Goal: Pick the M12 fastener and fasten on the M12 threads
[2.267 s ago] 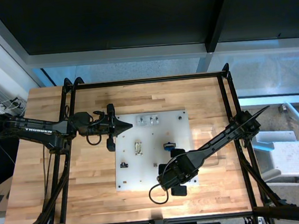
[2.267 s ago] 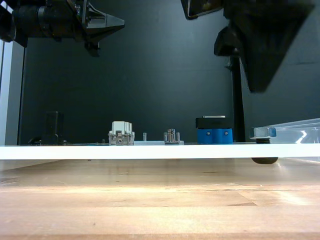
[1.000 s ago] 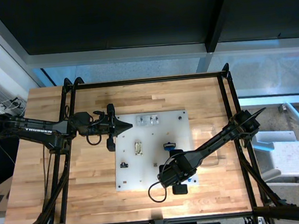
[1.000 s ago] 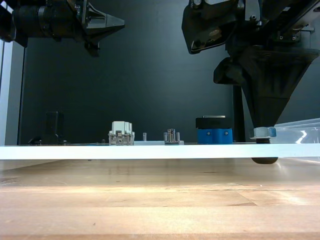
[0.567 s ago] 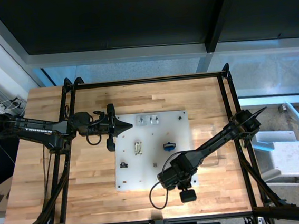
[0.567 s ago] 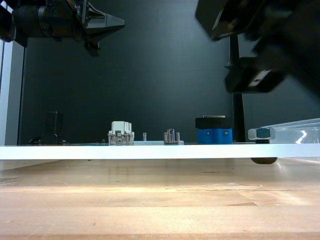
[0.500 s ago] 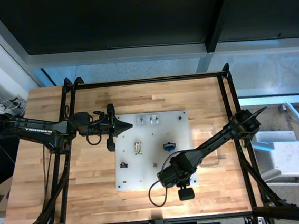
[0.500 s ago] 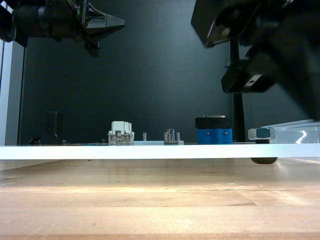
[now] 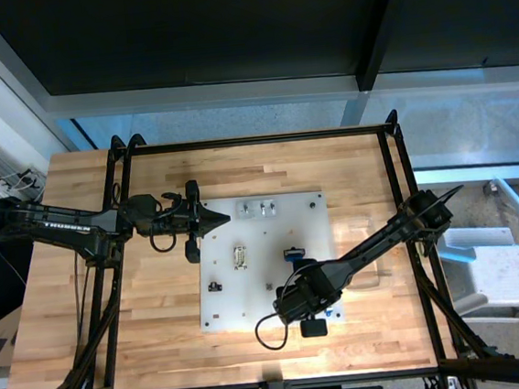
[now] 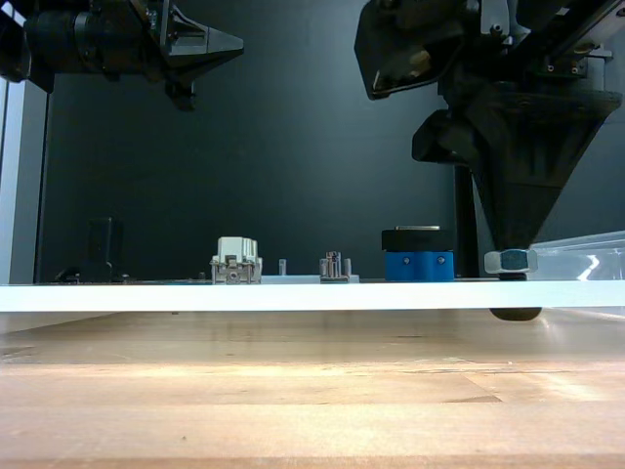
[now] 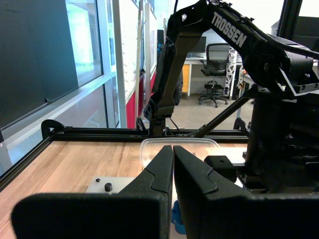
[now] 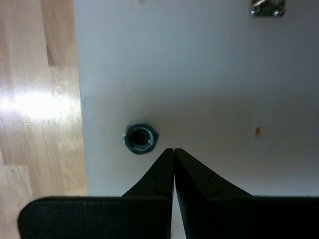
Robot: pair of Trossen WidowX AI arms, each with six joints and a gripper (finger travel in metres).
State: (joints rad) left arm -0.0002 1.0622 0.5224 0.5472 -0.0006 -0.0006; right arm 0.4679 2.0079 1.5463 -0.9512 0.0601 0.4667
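While the nut [image 12: 141, 138] sits on its stud [image 10: 511, 275] near the near right edge of the white board [image 9: 223, 290], the right gripper [image 12: 173, 149] hangs just above it, fingers closed and empty, and the left gripper [image 11: 172, 147] hovers over the board's far left corner, fingers likewise.

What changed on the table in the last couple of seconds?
The right gripper, fingers shut, lifted away, then came back down; its tip is again just above the nut. The nut stayed put, and the left gripper stayed parked high at the left.
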